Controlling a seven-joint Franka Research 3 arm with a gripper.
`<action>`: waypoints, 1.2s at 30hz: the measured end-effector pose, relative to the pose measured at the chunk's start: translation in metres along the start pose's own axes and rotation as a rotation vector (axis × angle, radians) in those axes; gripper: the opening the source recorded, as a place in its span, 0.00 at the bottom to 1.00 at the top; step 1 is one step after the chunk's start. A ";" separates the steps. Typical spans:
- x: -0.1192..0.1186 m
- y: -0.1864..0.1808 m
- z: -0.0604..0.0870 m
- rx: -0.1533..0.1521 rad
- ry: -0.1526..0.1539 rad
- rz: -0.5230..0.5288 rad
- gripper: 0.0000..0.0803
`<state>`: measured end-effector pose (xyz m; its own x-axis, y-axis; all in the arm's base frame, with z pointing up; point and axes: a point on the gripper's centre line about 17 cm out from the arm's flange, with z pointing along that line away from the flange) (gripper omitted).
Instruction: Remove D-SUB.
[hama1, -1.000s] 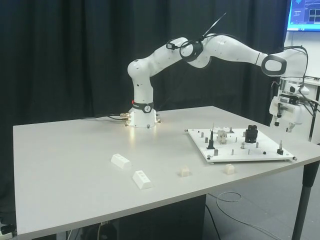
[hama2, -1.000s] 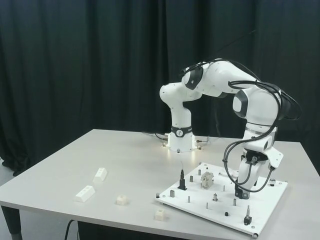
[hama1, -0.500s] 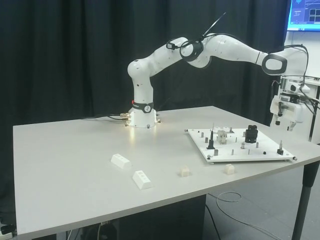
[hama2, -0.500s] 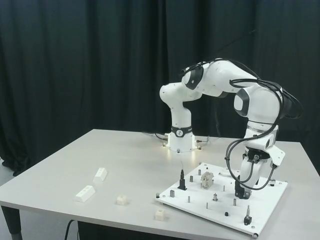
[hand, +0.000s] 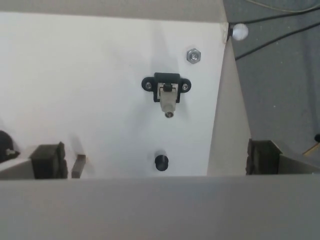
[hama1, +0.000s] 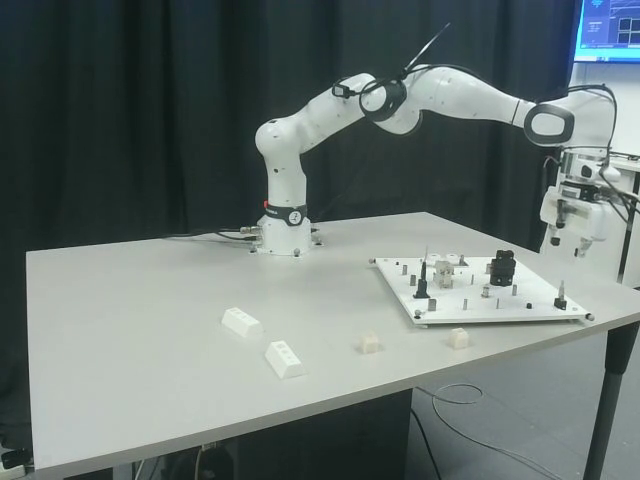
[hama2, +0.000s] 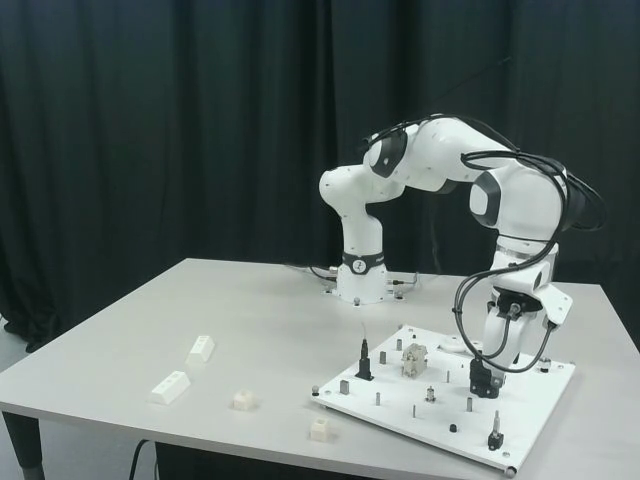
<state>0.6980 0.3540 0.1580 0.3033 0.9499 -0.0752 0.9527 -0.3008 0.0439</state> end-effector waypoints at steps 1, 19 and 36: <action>0.000 0.000 -0.001 0.001 -0.001 0.000 1.00; 0.001 -0.007 -0.008 0.010 -0.004 -0.003 1.00; 0.003 -0.011 -0.011 0.012 -0.005 -0.008 1.00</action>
<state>0.6884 0.3609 0.1678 0.2962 0.9517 -0.0805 0.9551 -0.2946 0.0314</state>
